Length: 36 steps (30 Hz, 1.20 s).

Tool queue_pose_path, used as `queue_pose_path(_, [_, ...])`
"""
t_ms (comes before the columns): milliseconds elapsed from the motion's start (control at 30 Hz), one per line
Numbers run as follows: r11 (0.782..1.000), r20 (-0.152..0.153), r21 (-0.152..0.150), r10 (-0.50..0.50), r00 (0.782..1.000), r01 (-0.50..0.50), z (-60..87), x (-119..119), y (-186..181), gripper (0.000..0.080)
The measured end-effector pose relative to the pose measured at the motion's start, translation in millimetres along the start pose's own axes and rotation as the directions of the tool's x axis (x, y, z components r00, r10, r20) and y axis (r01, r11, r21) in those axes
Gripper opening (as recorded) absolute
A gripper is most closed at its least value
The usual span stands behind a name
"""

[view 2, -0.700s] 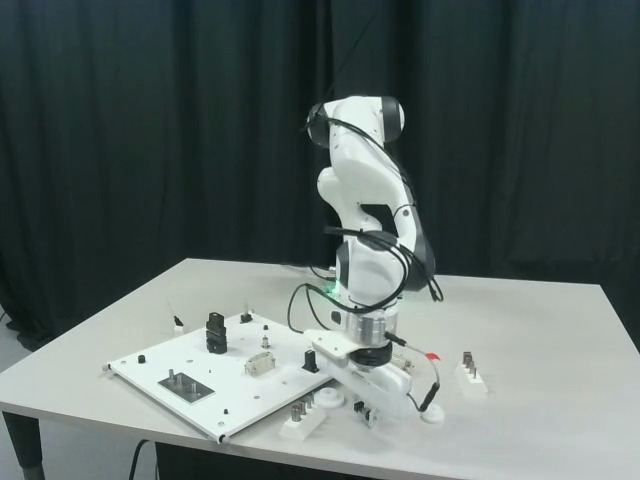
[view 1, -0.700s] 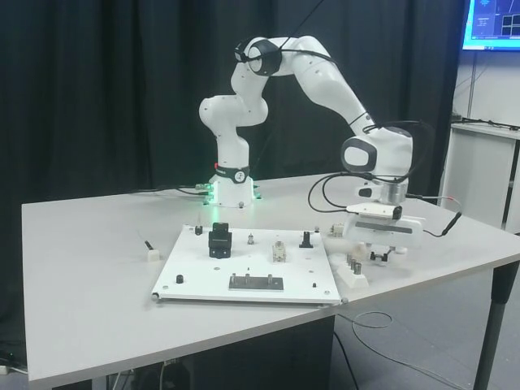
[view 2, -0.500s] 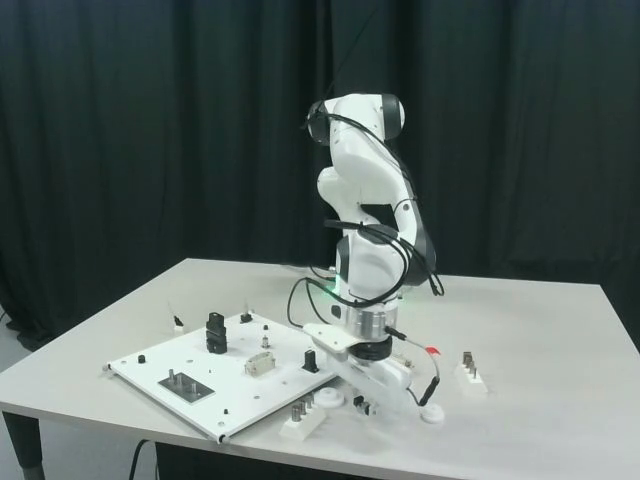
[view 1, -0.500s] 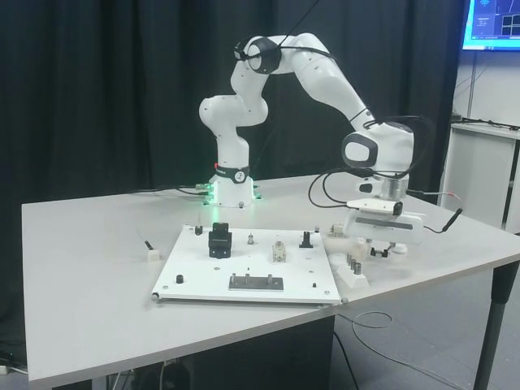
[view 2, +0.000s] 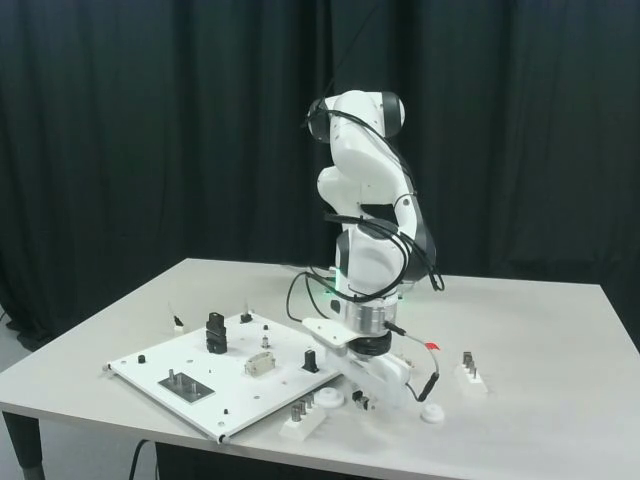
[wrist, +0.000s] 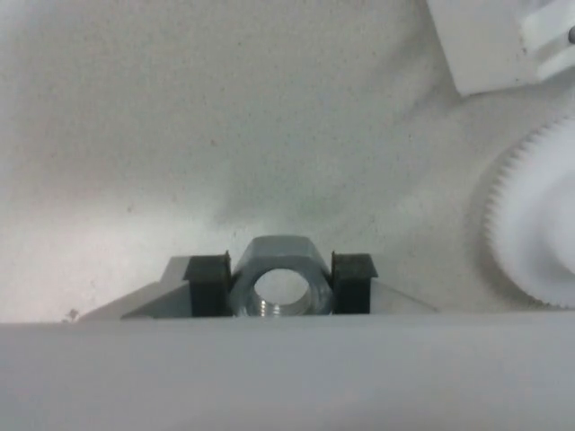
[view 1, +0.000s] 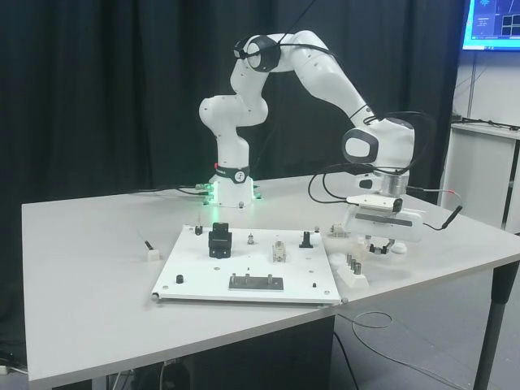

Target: Insert bolt 4.

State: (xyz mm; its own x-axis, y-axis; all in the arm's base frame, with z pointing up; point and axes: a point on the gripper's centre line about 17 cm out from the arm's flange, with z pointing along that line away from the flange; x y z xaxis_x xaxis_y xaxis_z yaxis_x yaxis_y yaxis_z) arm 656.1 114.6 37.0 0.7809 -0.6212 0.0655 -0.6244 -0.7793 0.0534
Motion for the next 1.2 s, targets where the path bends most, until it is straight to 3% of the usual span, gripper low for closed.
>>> queue_pose_path(867, [1.0, -0.003, -0.001, -0.004, 1.0, 0.004, -0.8, 2, 2, 0.0237])
queue_pose_path(1200, [0.999, -0.018, -0.018, -0.037, 0.999, 0.037, -16.3, 20, 16, 0.0237])
